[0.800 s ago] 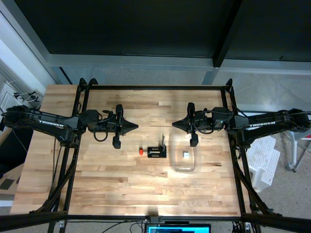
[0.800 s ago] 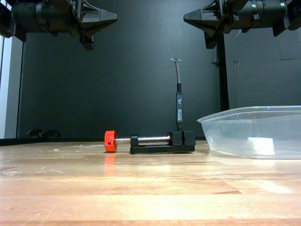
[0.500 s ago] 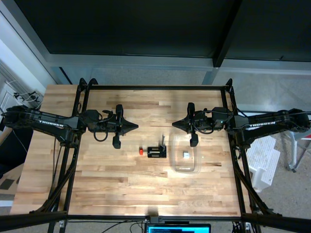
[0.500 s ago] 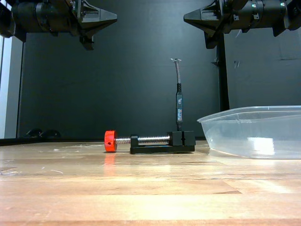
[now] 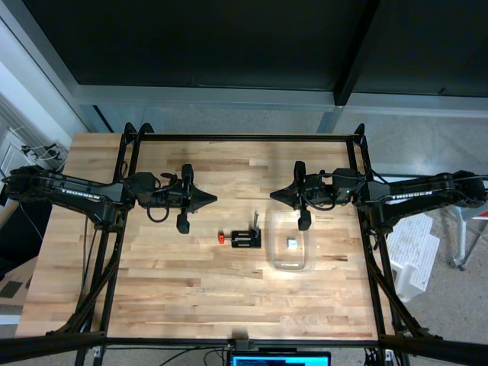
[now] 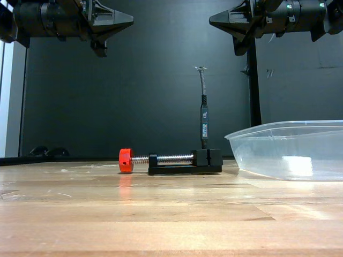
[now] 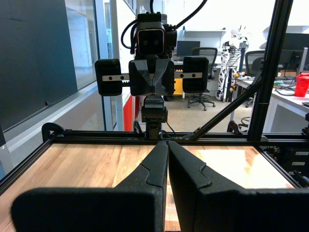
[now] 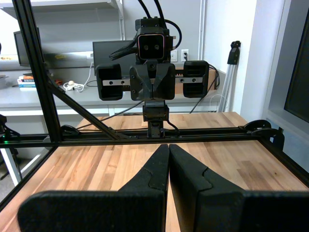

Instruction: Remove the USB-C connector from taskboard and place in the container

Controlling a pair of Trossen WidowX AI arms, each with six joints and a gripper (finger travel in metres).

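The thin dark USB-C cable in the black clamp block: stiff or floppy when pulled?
Probably stiff: the thin dark USB-C cable stands upright unsupported from the black clamp block. Likely light, being thin. Left claw and right claw hang shut high above.

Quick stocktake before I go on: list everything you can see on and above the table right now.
Table: one, light wood, inside a black frame.
Taskboard: one, black with a red-orange knob, near the table's centre.
USB-C connector: one, black with a thin cable, standing upright from the taskboard's end away from the knob.
Container: one, clear, on the table just right of the taskboard.
Block: one, white-grey, inside the container.
Left gripper: one, black, shut, raised over the table left of the taskboard.
Right gripper: one, black, shut, raised near the container's far end.
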